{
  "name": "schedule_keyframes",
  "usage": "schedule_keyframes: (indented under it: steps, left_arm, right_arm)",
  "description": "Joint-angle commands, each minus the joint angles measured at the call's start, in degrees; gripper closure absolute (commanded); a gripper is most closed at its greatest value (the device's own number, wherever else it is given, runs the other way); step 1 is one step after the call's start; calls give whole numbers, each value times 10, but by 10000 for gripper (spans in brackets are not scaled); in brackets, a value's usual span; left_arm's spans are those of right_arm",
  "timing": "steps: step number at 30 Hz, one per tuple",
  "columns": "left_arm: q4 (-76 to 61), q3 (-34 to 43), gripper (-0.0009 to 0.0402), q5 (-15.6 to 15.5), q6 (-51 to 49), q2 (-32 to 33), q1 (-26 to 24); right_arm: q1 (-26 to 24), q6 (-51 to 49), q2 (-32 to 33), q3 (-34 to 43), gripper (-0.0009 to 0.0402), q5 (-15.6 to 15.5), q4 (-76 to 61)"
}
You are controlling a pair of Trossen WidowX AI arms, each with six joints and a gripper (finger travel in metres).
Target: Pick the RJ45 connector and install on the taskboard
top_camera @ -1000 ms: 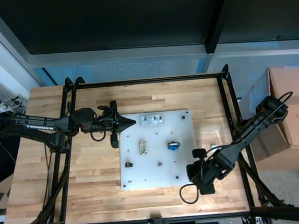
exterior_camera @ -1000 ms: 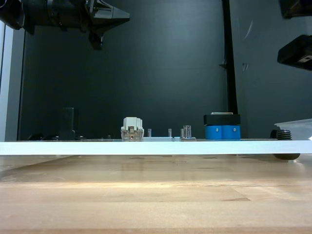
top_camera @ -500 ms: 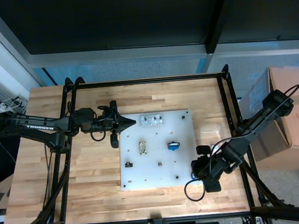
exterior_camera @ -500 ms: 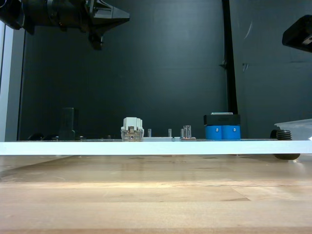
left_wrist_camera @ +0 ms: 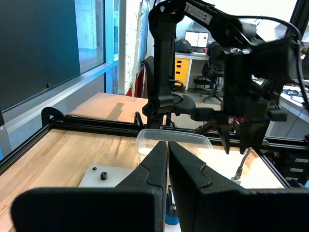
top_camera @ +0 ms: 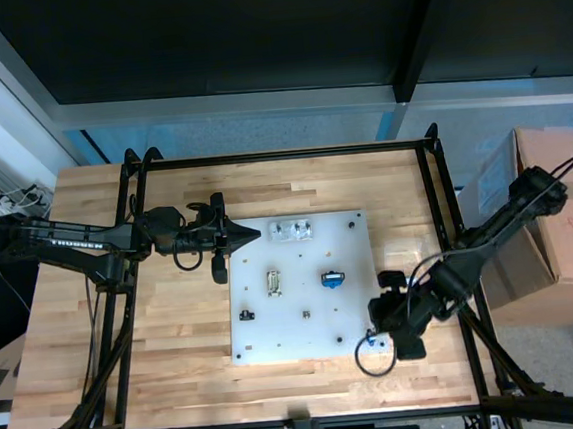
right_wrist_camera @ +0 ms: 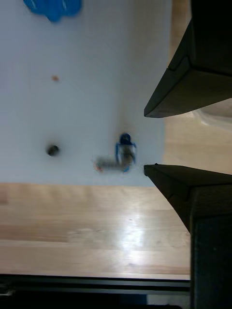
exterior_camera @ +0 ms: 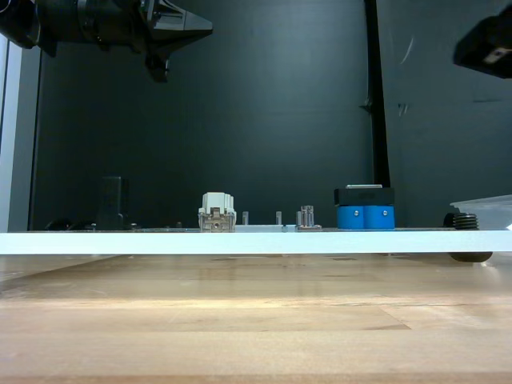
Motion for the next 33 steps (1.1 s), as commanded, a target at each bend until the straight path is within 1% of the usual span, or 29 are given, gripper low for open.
schedule_keyframes:
  steps: [1,4,8,11,16,18,22,25,29,30,32,33]
  left_arm:
    - [0,0,393,0,0,0,0]
    - [0,0,393,0,0,0,0]
    - [0,0,392,0,0,0,0]
    - [0,0,392,0,0,0,0]
    - [0,0,393,0,0,0,0]
    - [0,0,393,0,0,0,0]
    - [0,0,393,0,0,0,0]
    - [0,0,393,0,0,0,0]
    - [0,0,393,0,0,0,0]
    - [0,0,393,0,0,0,0]
    - [0,0,392,0,0,0,0]
    - [0,0,393,0,0,0,0]
  right_arm:
    - [-33,-31,-31,-3,260,26,4]
    - [-64,-64,-61,-12,261,58,29]
    - [-119,-108,-100,-33,270,58,72]
    - [-159,-149,-126,-50,285,58,123]
    - [-221,-210,-159,-96,326,56,255]
    - [-241,-229,-173,-118,349,50,315]
    - [-278,-259,-196,-157,397,12,423]
    - [-313,-264,-209,-180,387,-26,480]
    - [-357,-275,-221,-204,395,-71,542]
    - [-365,-278,-222,-210,392,-80,558]
    - [-383,-278,-222,-222,394,-88,594]
    - [-390,-278,-222,-229,394,-99,613]
